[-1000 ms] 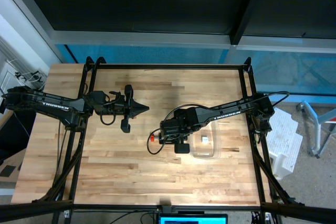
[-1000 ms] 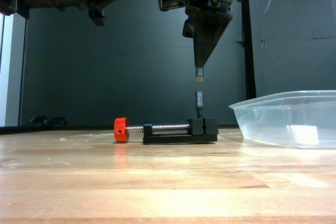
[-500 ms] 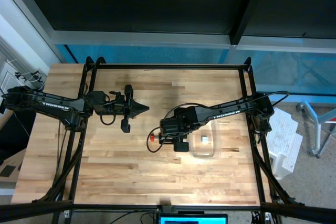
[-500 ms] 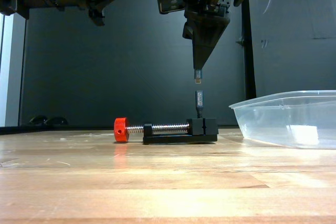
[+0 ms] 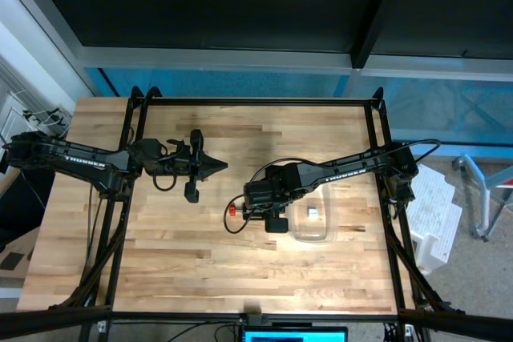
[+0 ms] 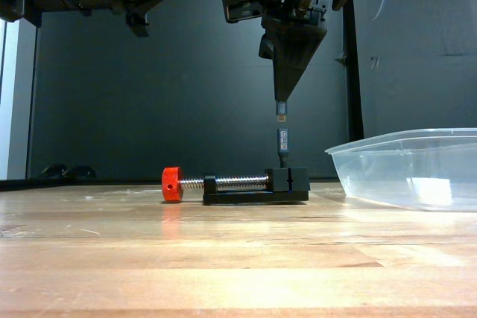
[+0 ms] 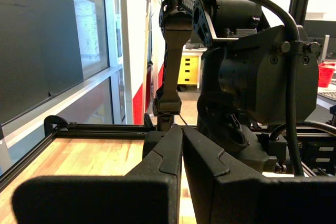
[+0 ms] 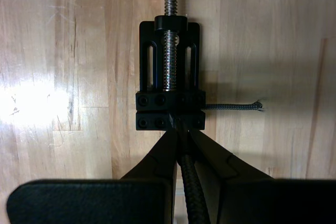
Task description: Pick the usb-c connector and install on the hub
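Above the hub [image 6: 282, 141], right gripper [image 6: 282, 96] pinches the dark upright usb-c connector [image 6: 282, 110]; left gripper [image 5: 220, 166] hangs closed aside.

Black arms [image 5: 353, 167] with white lettering [image 5: 80, 159] and looped cables [image 5: 164, 183]; left claw [image 5: 221, 166] and right claw [image 6: 282, 100] are tapered.

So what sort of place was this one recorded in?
Probably a robotics lab: wooden table in a black frame, yellow cabinet and glass partitions behind. Left gripper hovers shut at left; right gripper holds the usb-c connector above the vise-clamped hub.
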Tool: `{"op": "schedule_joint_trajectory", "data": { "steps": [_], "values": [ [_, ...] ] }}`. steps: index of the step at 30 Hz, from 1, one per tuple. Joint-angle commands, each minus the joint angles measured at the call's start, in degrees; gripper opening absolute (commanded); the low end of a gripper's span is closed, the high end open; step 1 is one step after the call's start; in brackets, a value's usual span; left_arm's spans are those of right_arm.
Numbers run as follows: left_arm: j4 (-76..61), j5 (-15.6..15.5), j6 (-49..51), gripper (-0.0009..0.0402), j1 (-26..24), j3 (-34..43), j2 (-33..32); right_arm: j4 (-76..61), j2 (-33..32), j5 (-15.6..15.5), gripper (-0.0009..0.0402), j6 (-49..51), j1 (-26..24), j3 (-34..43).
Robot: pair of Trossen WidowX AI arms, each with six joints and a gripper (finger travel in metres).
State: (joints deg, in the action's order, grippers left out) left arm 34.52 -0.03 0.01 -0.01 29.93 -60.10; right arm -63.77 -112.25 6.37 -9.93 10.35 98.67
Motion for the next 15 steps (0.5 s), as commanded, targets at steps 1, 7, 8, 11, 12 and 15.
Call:
{"op": "schedule_joint_trajectory", "data": {
  "steps": [1, 7, 8, 11, 12, 15],
  "values": [
    [0.0, 0.02, 0.0, 0.0, 0.0, 0.02, -0.02, 0.0, 0.02, 0.02, 0.0, 0.07, -0.02, -0.02],
    [0.0, 0.02, 0.0, 0.0, 0.02, 0.02, -0.02, 1.11, 0.02, 0.02, 0.0, -0.04, -0.11, -1.07],
    [0.0, 0.0, 0.0, 0.0, 0.0, 0.02, -0.02, 1.25, 0.02, 0.02, 0.0, -0.07, -0.13, -1.18],
    [0.0, 0.02, 0.0, 0.0, 0.02, 0.02, -0.02, 1.46, 0.02, 0.02, 0.0, -0.09, -0.15, -1.51],
    [0.0, 0.0, 0.0, 0.0, 0.0, 0.02, -0.02, 1.49, 0.02, 0.02, 0.0, -0.11, -0.17, -1.53],
    [0.0, 0.0, 0.0, 0.0, 0.02, 0.02, -0.02, 1.46, 0.02, 0.02, 0.0, -0.26, -0.24, -1.6]
  ]
}}
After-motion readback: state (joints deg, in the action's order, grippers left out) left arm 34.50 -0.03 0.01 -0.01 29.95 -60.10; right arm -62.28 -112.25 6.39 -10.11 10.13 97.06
